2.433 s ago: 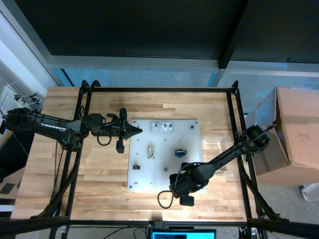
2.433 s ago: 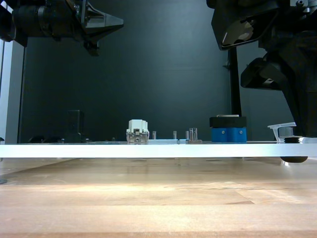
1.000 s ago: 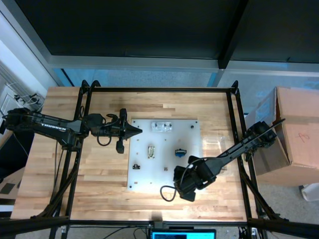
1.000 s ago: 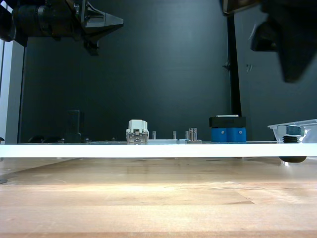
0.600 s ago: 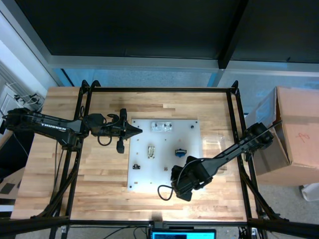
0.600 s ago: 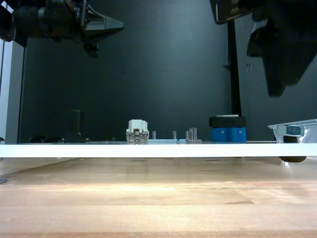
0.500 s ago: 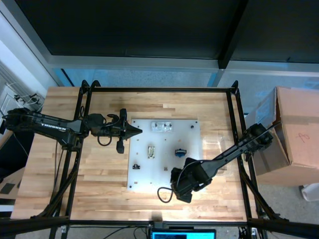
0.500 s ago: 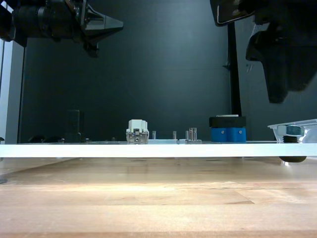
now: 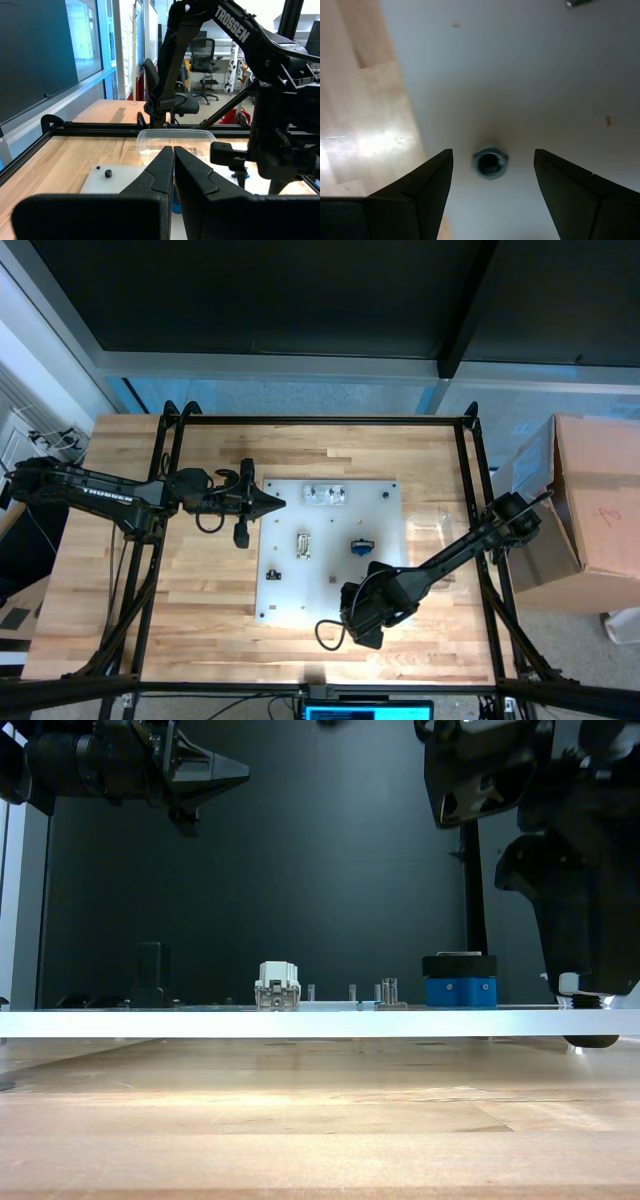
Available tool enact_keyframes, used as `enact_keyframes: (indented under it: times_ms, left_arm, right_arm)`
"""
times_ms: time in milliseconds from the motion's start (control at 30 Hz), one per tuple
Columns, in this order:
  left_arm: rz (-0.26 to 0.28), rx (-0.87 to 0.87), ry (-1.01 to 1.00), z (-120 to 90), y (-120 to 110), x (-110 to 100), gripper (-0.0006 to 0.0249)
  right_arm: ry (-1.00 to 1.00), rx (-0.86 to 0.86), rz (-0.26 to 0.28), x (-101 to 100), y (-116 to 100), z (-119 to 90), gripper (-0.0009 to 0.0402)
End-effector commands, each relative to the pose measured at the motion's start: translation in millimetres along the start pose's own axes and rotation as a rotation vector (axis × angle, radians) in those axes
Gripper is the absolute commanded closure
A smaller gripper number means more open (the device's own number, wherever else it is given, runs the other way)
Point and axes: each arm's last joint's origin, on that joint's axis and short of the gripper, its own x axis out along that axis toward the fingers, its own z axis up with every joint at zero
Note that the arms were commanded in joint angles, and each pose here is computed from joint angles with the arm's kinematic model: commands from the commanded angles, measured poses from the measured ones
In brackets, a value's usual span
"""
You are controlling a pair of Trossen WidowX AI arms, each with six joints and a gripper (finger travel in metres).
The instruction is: Unfasten the M12 nut and place it in the container
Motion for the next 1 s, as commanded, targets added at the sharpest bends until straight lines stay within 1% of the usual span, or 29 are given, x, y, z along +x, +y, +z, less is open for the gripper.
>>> enact_keyframes:
  times_ms: [33,233,533,700,767,1000]
  left_arm:
    - [0.000,0.000,-0.001,0.2,0.0,0.1,0.0243]
    - [0.000,0.000,-0.002,0.2,0.0,0.1,0.0243]
    - [0.000,0.000,-0.001,0.2,0.0,0.1,0.0243]
    - [0.000,0.000,-0.001,0.2,0.0,0.1,0.0243]
    - [0.000,0.000,-0.001,0.2,0.0,0.1,0.0243]
    - [0.000,0.000,-0.001,0.2,0.0,0.1,0.0243]
  right_arm:
    - [-0.005,0.000,0.003,1.2,0.2,-0.6,0.0190]
    - [-0.010,0.002,0.009,1.1,0.5,0.1,0.0237]
    - [-0.010,0.002,0.010,0.5,0.3,0.2,0.0340]
    - [-0.011,0.001,0.011,-0.2,0.2,0.2,0.0384]
    - [-0.014,-0.002,0.014,-1.6,0.1,0.2,0.0395]
    - [-0.033,-0.040,0.031,-15.1,-2.2,0.4,0.0383]
